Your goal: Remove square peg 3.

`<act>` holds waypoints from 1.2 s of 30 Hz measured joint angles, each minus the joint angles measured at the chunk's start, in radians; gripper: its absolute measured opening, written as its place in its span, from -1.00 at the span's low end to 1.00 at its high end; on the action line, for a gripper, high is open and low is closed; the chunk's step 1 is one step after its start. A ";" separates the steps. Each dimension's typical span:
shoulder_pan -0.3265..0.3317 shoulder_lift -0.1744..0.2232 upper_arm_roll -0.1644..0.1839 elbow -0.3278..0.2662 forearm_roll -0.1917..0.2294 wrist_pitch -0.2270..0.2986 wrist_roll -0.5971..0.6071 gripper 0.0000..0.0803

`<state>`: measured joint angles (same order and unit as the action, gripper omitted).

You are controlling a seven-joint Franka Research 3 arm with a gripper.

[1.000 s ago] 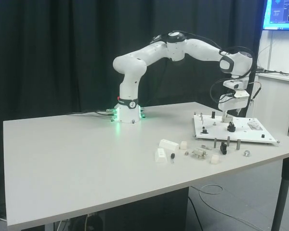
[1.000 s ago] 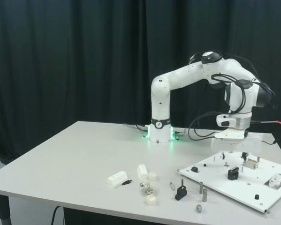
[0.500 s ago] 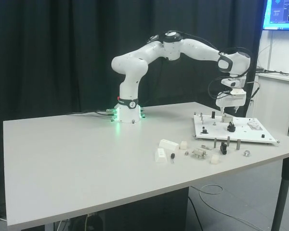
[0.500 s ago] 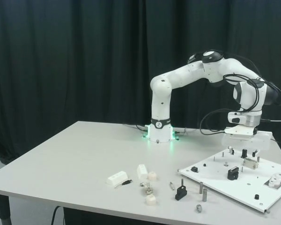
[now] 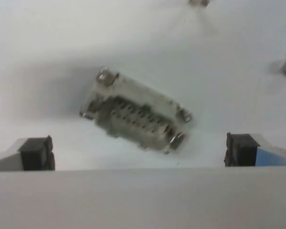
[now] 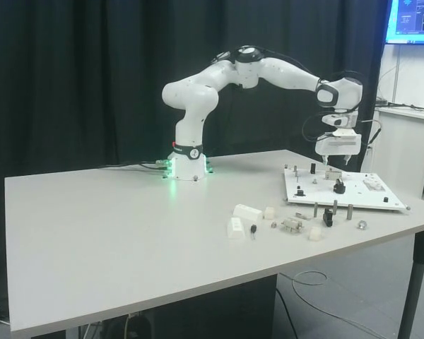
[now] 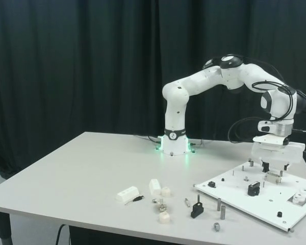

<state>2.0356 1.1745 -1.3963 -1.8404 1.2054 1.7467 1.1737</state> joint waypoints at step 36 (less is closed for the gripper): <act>0.080 -0.036 0.125 -0.002 -0.003 0.173 0.317 0.99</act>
